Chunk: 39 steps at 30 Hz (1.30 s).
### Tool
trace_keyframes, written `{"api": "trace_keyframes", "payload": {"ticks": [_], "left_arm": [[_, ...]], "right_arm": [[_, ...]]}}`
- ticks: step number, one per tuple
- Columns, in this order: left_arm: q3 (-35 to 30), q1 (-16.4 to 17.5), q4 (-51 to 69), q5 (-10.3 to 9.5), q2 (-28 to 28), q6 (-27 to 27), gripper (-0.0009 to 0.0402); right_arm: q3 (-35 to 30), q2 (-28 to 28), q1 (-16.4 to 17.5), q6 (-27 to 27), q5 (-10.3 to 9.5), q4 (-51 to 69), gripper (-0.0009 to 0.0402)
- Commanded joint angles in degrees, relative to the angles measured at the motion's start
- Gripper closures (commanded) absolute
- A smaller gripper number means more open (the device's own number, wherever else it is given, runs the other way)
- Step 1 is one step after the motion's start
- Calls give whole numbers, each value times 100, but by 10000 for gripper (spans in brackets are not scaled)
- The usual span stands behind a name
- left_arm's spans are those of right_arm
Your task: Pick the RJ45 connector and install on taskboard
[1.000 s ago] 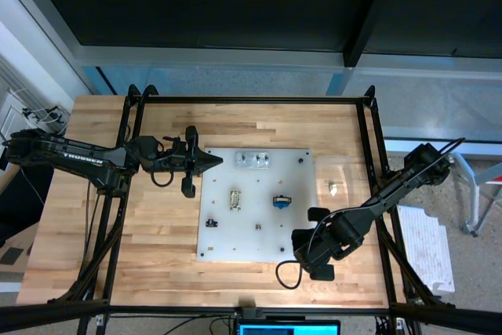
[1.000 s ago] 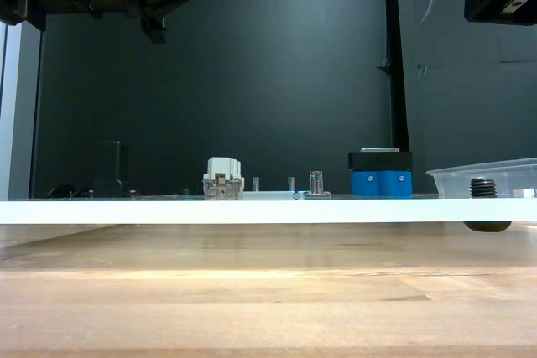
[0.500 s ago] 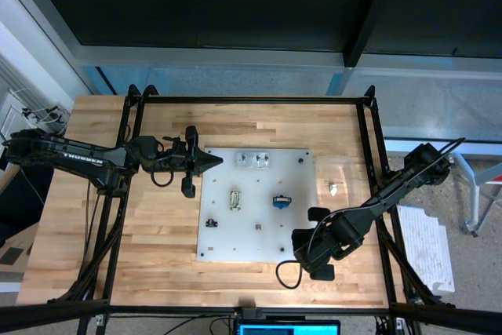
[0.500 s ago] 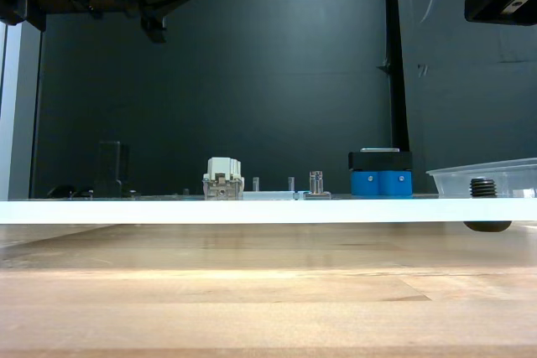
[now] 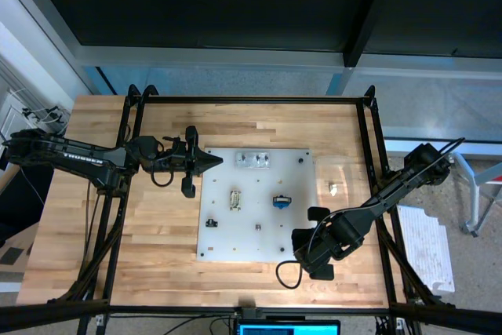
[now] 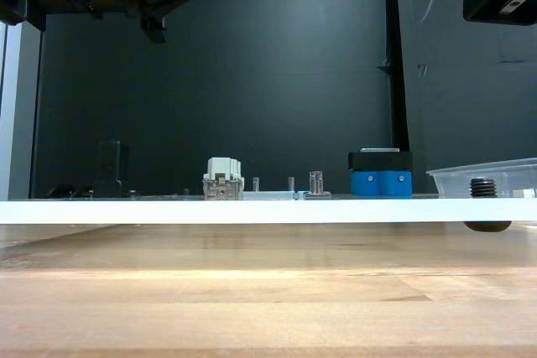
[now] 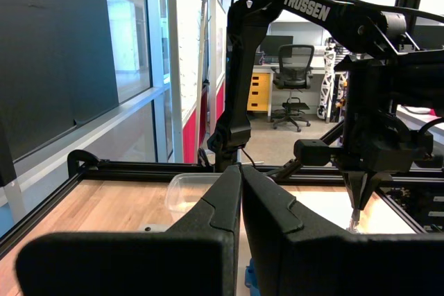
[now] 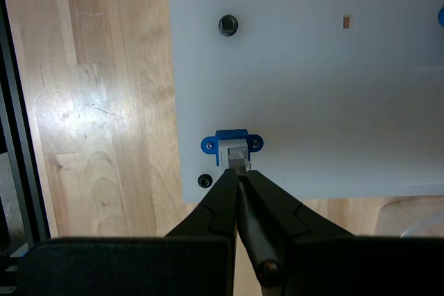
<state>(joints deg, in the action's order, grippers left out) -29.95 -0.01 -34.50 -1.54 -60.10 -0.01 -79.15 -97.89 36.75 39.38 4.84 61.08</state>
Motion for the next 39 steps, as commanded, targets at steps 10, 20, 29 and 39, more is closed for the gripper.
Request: {"api": "trace_keyframes", "payload": {"ticks": [10,20,29,39], "left_arm": [[0,2,-2,0,0,2,393],[0,2,-2,0,0,2,393],[0,0,-2,0,0,2,393],[0,2,-2,0,0,0,393]], "right_arm": [[83,-7,4,7,2,-61,393],[157,-7,9,4,2,-98,393],[234,-7,24,9,4,-208,393],[481,-7,39,24,-48,-511,393]]}}
